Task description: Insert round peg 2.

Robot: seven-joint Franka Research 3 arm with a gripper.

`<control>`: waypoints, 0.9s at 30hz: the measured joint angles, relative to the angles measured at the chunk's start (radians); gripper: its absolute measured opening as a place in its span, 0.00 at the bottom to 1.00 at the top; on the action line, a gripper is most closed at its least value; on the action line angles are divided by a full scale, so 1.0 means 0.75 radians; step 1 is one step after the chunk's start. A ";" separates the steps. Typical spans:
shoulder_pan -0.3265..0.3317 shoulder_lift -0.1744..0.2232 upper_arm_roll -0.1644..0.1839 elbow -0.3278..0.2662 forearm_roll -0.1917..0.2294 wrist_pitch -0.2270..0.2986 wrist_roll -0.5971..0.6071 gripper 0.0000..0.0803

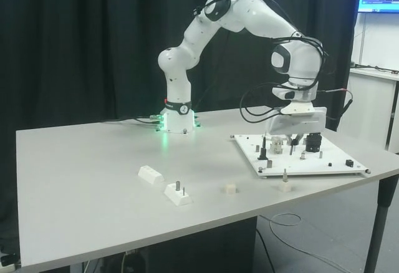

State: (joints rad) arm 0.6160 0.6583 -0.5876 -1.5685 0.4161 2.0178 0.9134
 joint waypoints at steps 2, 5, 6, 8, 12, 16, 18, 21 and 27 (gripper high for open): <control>0.014 -0.013 0.000 -0.032 -0.005 0.023 0.010 0.08; 0.034 -0.034 0.000 -0.084 -0.012 0.065 0.014 0.08; 0.041 -0.041 0.000 -0.100 -0.014 0.081 0.017 0.08; 0.054 -0.057 0.000 -0.136 -0.020 0.115 0.023 0.08; 0.077 -0.088 0.000 -0.203 -0.034 0.186 0.027 0.08; 0.095 -0.114 0.000 -0.266 -0.041 0.261 0.046 0.08; 0.102 -0.125 0.001 -0.295 -0.041 0.300 0.050 0.08; 0.107 -0.134 0.006 -0.331 -0.041 0.356 0.050 0.08; 0.108 -0.139 0.024 -0.382 -0.035 0.455 0.050 0.08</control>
